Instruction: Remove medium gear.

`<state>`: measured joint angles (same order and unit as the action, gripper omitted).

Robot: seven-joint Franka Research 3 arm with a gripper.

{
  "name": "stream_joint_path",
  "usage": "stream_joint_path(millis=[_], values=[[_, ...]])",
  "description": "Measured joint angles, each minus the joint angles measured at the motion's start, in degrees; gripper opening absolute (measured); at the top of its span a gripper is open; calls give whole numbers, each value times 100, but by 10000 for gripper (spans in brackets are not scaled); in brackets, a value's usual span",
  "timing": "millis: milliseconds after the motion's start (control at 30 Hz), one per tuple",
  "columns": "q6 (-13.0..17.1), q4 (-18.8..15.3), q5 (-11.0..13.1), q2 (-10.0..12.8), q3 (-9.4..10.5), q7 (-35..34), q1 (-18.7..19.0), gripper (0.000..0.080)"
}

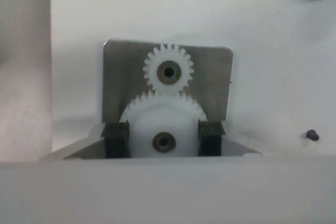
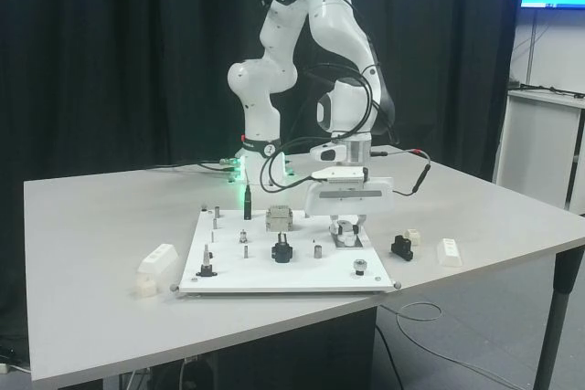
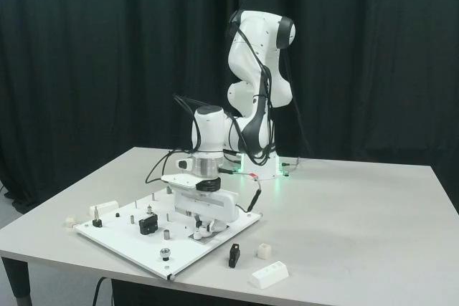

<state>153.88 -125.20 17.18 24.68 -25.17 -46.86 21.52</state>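
Gear (image 1: 164, 132) is sitting between claw (image 1: 164, 139) fingers (image 1: 116, 139), apparently gripped; lifting straight up should be clearing its meshed neighbour (image 1: 168, 70).

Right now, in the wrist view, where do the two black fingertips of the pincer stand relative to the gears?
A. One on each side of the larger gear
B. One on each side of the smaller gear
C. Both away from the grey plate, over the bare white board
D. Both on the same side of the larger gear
A: the pincer has one black fingertip on either side of the larger gear, while the smaller gear meshes beyond it on the grey plate.
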Motion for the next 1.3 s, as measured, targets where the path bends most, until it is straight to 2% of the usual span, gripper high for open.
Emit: stream_joint_path(millis=[167,533,900,1300], values=[[-3,0,-25,-4,0,26,0,278],[-5,0,-120,-15,1,640,3,278],[-21,0,-112,-28,1,258,0,278],[-44,0,-233,-57,-1,524,2,278]])
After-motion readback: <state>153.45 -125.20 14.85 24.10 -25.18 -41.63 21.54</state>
